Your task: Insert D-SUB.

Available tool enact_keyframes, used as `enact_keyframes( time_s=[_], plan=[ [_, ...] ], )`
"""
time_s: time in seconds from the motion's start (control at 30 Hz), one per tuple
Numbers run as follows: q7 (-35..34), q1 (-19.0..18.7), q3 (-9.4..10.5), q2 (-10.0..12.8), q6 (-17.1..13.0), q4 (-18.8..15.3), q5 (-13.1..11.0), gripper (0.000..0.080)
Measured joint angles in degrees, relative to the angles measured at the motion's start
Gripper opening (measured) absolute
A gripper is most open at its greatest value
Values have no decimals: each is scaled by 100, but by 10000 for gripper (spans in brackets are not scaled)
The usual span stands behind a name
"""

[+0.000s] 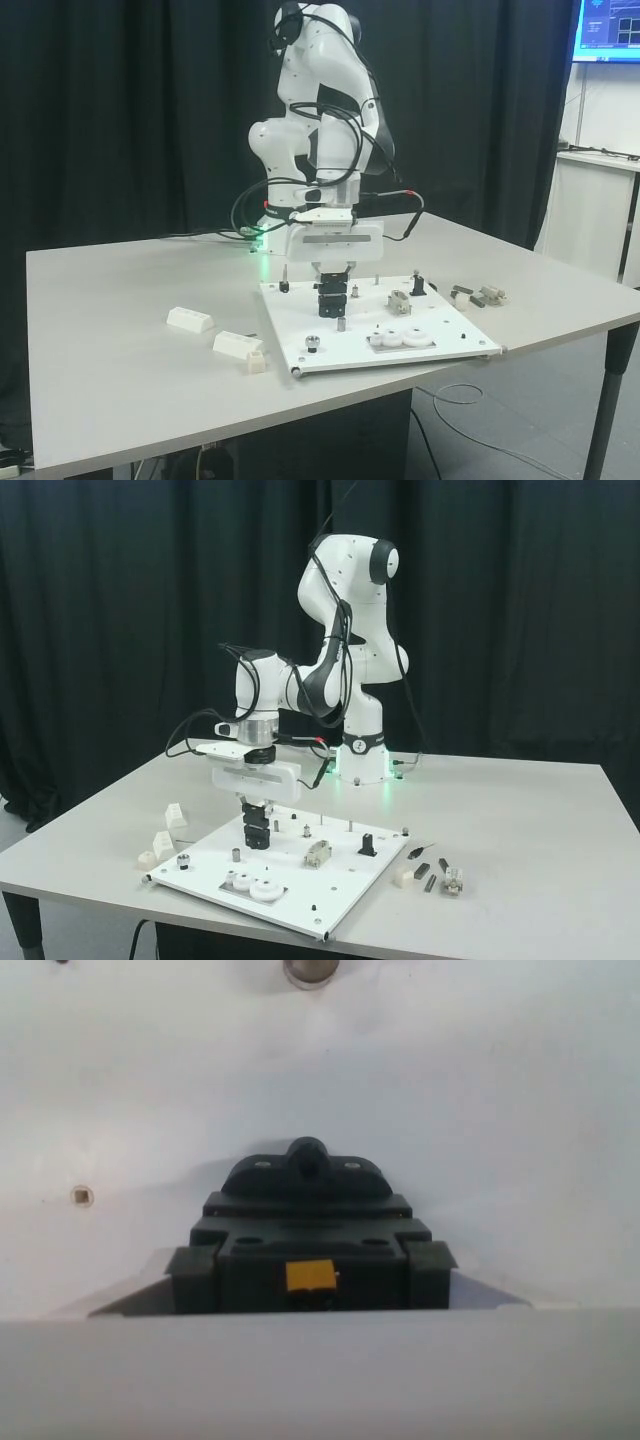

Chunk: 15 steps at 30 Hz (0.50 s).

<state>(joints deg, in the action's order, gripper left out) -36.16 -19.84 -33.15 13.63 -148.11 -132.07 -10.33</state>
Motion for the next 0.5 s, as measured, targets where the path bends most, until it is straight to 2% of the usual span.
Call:
enact_keyframes(
  time_s=[0.5],
  plan=[
    [65, -5, 2, 0, -106, -36, -37, 384]
  ],
)
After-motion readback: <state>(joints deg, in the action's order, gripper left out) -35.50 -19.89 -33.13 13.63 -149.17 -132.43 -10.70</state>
